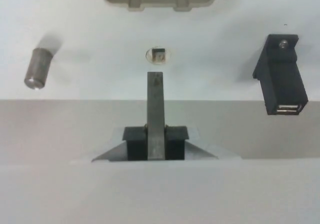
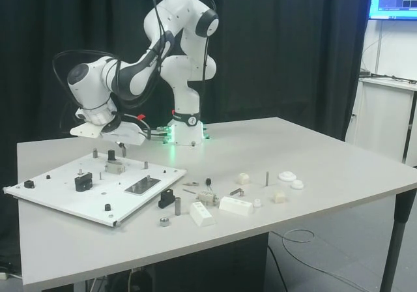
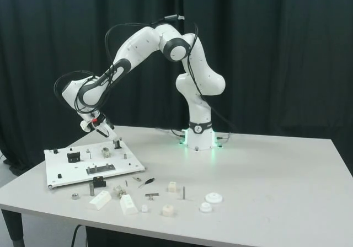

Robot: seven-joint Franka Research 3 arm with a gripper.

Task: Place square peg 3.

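Black curtains behind. Grey table (image 2: 313, 155), far half bare, wide room there. White arm (image 3: 143, 43) reaches over one white board (image 2: 58, 191) at a table corner. Loose small parts near the front edge, too many to count. Gripper (image 1: 155, 143) pinching the square peg (image 1: 155, 114), held just above its hole (image 1: 158, 55). On the board beside: one grey pin (image 1: 38, 68), one black socket (image 1: 280, 76).

square peg (image 1: 155, 115): dull grey metal, brushed-looking, faintly scuffed faces
pincer (image 1: 155, 143): black matt pads that look like plastic or rubber, clamped on the square peg
round pin (image 1: 38, 68): grey metal, smooth, soft sheen on its end face
black block (image 1: 280, 75): matt black plastic, metal screw on top
board (image 2: 98, 188): white, smooth, slightly glossy
counter (image 2: 313, 155): grey, matt, smooth
arm (image 3: 143, 46): white glossy plastic shells
curtain (image 3: 276, 48): black matt cloth
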